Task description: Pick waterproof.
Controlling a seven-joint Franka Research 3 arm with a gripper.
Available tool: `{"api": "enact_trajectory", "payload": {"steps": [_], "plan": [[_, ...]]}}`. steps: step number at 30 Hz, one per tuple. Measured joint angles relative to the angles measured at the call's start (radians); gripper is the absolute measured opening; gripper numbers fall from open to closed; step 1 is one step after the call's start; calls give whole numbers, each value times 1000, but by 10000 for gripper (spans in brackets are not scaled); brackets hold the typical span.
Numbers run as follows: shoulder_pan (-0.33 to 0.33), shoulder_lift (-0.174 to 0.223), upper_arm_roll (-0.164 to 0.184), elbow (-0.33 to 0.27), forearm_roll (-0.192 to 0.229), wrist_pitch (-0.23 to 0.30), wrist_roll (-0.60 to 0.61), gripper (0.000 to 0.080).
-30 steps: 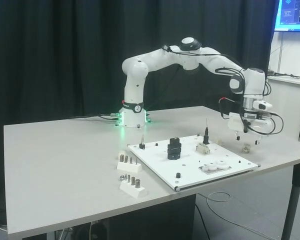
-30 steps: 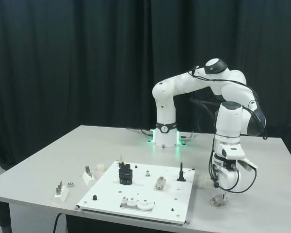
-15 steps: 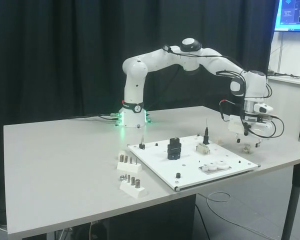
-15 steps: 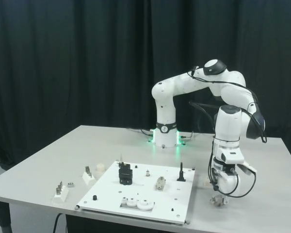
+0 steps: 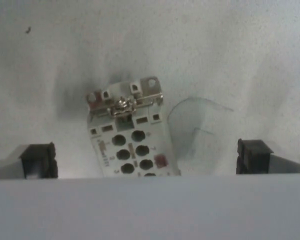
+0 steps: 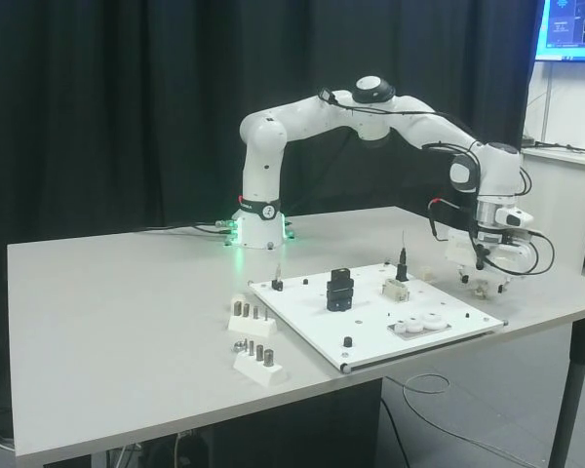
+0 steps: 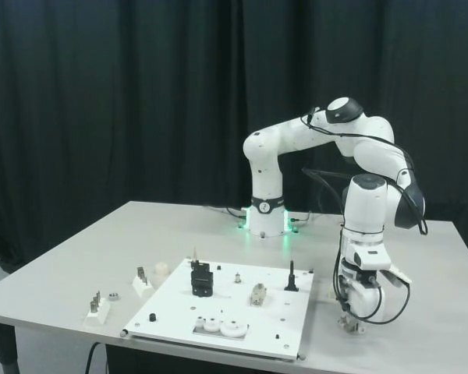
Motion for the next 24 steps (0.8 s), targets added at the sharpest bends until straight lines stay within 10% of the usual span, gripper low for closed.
{"api": "enact_trajectory", "payload": {"steps": [11,13,24], "plan": [[-13,2,9,12,0,0,2,800],[-14,2,9,12,-1,0,4,544],[-19,2,9,13,-9,0,20,382]]}}
